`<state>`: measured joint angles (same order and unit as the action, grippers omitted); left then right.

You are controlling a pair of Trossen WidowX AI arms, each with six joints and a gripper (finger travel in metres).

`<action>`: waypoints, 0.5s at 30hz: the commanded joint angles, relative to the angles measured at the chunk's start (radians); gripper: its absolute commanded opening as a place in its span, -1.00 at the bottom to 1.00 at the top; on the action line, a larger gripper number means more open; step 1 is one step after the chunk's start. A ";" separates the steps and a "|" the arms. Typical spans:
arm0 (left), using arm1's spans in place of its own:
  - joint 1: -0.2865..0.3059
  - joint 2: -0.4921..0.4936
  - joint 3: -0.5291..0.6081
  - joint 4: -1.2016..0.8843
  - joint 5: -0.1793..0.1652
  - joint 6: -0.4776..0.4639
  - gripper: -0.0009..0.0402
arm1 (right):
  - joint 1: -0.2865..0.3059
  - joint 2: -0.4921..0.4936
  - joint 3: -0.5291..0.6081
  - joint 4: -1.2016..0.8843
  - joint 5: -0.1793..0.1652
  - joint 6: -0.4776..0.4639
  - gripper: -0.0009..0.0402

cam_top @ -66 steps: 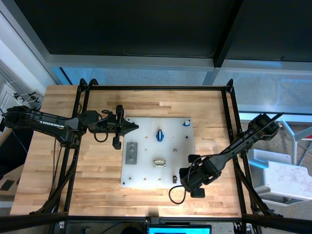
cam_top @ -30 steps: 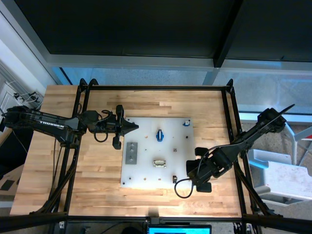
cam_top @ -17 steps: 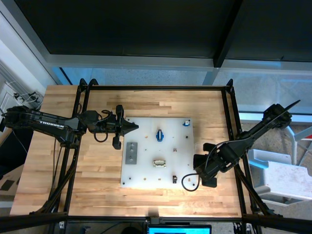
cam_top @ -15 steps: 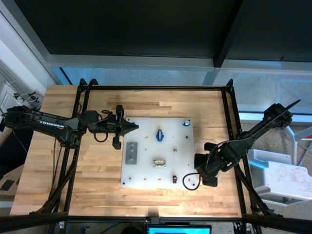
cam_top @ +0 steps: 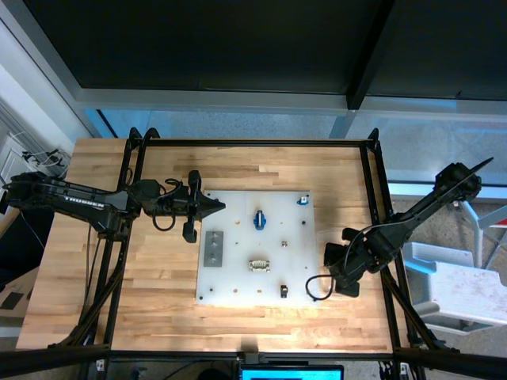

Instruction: Pick the 16mm bar from the taskboard and place it in the container

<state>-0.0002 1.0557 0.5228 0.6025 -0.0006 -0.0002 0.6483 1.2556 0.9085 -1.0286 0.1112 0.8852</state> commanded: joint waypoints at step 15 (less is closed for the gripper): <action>0.000 0.000 0.000 0.000 0.000 0.000 -0.96 | 0.005 -0.050 -0.138 0.101 0.001 0.001 -0.96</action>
<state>-0.0002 1.0554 0.5228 0.6025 -0.0006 -0.0006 0.6537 1.2045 0.7731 -0.9329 0.1116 0.8864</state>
